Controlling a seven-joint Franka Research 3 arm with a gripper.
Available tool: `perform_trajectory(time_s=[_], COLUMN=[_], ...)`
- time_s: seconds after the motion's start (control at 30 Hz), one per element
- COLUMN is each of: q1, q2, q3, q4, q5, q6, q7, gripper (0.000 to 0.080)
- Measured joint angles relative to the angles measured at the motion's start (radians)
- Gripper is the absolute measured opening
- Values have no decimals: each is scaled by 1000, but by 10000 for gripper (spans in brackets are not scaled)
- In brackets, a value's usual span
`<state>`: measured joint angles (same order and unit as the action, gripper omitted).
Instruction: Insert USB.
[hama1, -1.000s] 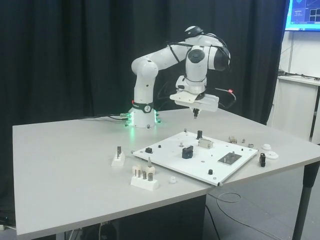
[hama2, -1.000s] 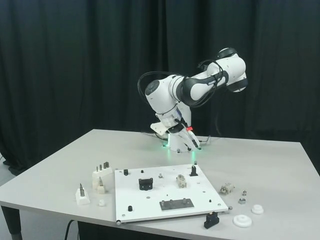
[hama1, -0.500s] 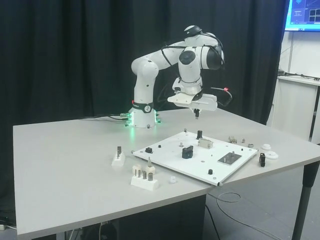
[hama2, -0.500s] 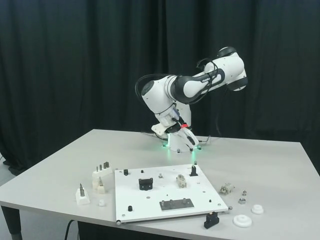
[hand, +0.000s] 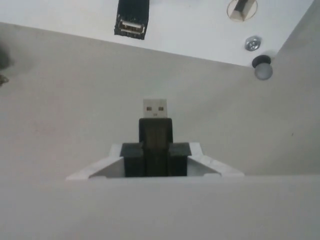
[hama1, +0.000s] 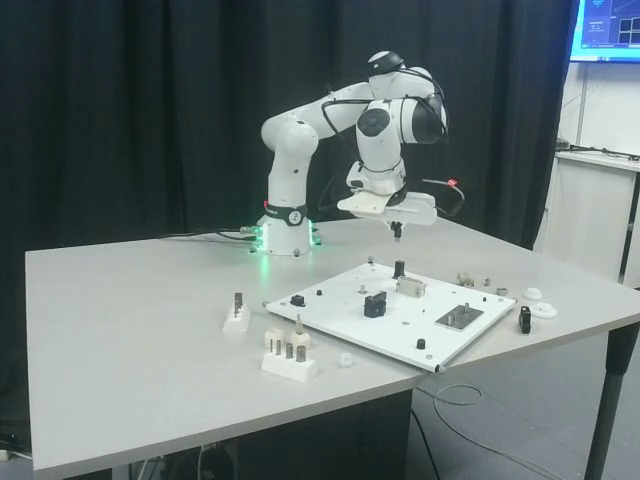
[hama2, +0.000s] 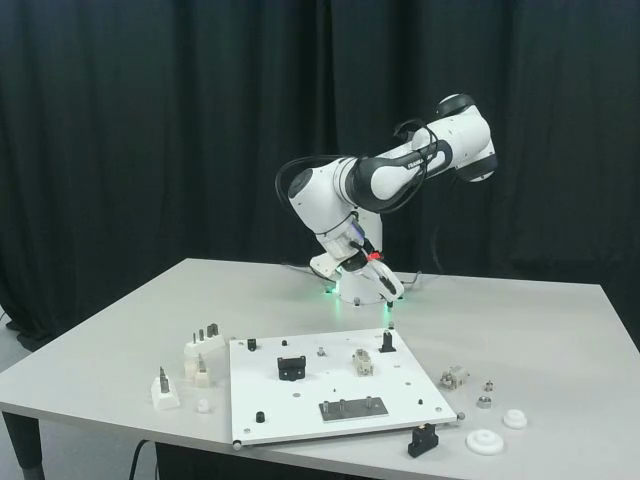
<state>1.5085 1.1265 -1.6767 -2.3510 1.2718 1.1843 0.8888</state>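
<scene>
- USB plug (hand: 155, 131) — black body with a bare metal tip, pinched between the gripper (hand: 155, 159)'s 2 black fingertips, tip jutting out beyond them.
- USB socket (hand: 131, 25) — black housing on the white board (hand: 200, 30), its metal-lined opening facing up, well ahead of the plug's tip, apart.

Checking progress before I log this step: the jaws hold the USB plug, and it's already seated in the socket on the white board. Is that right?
Not quite. The gripper does hold the USB plug, but it is not seated: the wrist view shows it apart from the socket on the white board, above the table.
</scene>
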Motion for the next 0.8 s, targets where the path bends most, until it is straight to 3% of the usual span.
perform_trajectory(time_s=[0.8], q1=[3], q2=[9], q3=[39], q4=[-5], q5=[34], q6=[37], q7=[55], gripper=[93])
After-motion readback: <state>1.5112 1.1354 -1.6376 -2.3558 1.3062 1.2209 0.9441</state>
